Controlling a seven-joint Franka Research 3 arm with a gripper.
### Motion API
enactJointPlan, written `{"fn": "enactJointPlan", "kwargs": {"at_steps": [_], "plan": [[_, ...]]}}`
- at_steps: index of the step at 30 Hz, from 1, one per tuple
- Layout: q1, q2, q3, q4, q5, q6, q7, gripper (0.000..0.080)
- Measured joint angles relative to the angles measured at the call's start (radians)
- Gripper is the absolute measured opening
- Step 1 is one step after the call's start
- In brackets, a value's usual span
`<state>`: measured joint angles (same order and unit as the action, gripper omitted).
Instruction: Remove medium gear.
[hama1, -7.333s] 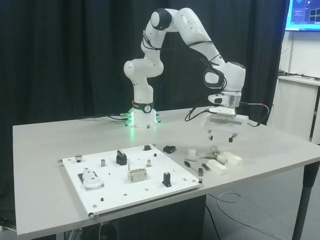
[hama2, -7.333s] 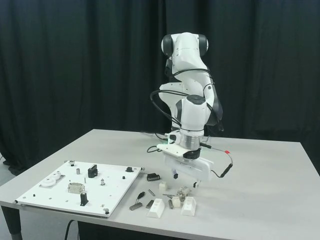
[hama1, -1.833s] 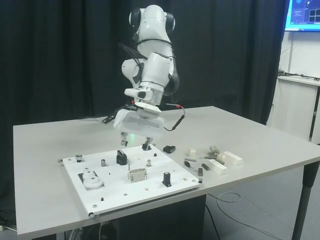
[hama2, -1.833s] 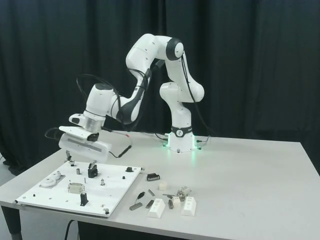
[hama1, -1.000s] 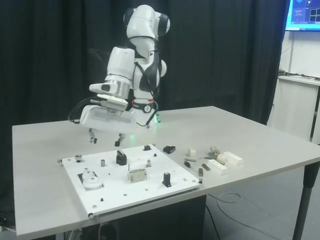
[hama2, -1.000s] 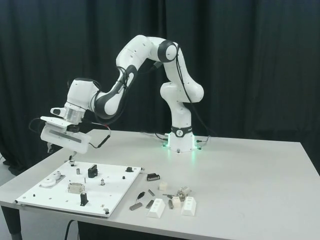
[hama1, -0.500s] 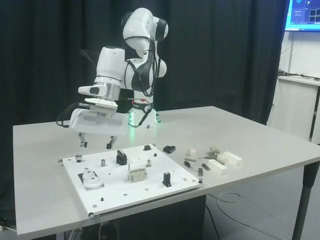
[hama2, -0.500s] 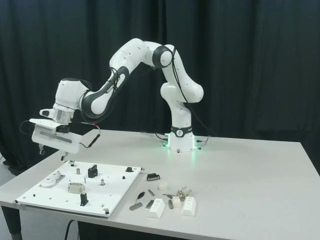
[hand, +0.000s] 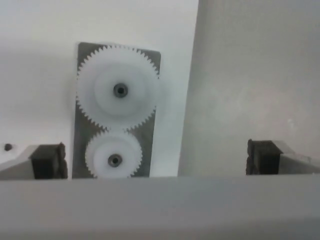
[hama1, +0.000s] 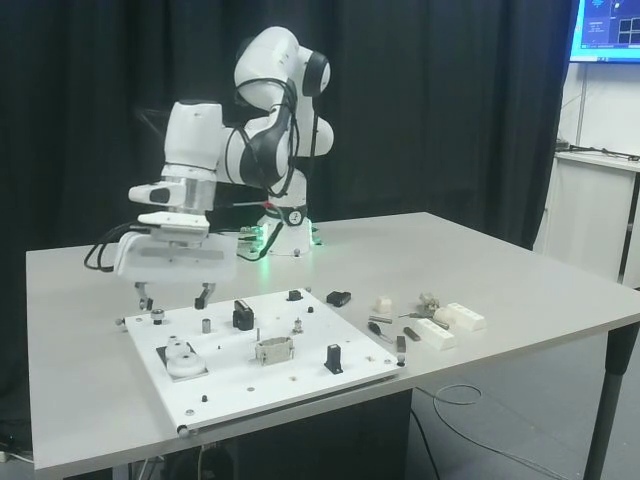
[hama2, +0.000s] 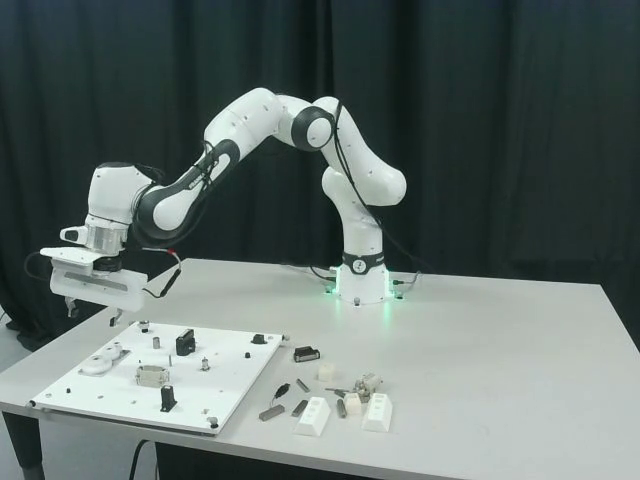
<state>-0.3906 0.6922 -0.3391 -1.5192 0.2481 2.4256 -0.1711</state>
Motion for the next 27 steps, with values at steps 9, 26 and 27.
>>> {"fn": "enactJointPlan", "kwargs": {"at_steps": [9, 26, 27], "plan": [[-0.019, 0.029, 0.000, 0.007, 0.083, -0.028, -0.014, 0.0800], [-0.017, 0.071, -0.002, 0.038, 0.118, -0.103, 0.072, 0.0800], [-0.017, 0.075, -0.003, 0.045, 0.113, -0.113, 0.074, 0.0800]]}}
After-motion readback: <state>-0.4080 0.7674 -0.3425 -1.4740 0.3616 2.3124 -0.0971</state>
